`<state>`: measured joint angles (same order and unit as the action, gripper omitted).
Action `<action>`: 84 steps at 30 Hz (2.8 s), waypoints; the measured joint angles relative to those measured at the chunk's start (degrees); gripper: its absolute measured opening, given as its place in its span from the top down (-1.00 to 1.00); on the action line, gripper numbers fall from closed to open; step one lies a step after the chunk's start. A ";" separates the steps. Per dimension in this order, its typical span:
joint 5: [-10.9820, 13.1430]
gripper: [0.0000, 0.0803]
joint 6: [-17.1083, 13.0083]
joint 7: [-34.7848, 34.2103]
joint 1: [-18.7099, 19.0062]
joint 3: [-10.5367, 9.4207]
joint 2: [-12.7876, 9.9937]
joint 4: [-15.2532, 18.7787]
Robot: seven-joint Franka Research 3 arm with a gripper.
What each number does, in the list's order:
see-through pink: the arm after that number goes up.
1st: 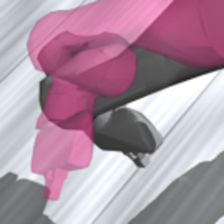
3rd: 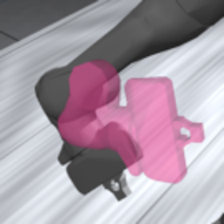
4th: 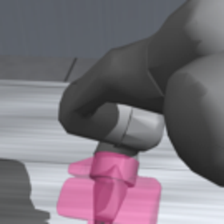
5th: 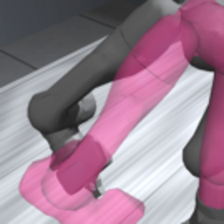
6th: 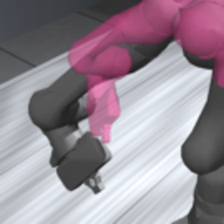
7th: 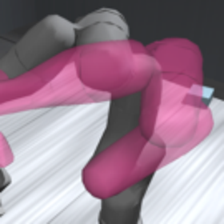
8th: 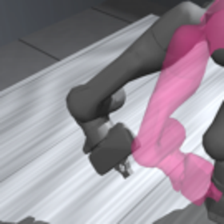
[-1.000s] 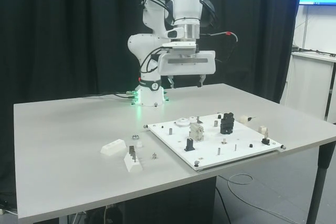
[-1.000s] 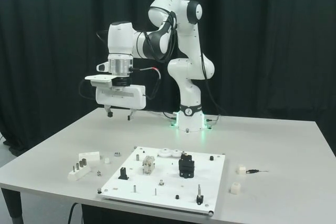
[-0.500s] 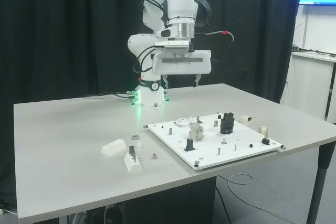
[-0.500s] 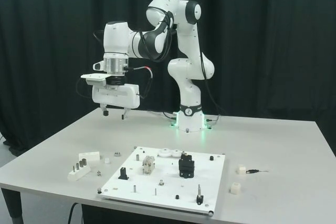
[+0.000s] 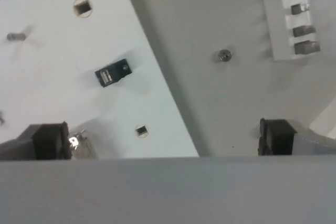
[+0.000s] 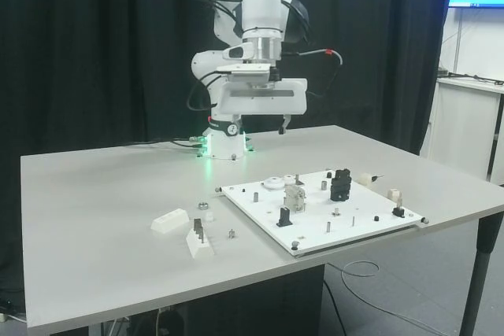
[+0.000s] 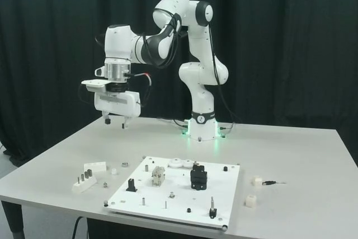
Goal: Pick BNC.
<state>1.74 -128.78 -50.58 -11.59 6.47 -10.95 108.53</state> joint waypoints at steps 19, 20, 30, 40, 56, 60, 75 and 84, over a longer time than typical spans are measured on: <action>-1.72 -0.99 -4.65 -3.12 -0.09 0.36 -3.41 -0.04; -1.95 -0.99 -4.89 -2.76 -0.09 0.40 -3.65 -0.04; -2.69 -0.99 -7.49 1.38 -0.09 1.24 -5.93 -0.04; -1.95 -0.99 -10.53 10.14 -0.40 1.94 -8.58 -0.05; 0.51 -0.99 -13.08 22.42 -1.42 1.94 -12.67 -1.14; 0.50 -0.99 -12.99 24.62 -1.65 2.03 -13.30 -1.50; 0.50 -0.99 -10.33 27.39 -1.68 3.01 -15.92 -2.77; 0.51 -0.99 -10.04 27.57 -1.41 2.92 -17.60 -2.98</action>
<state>2.25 -138.81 -23.01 -13.00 9.40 -28.54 105.56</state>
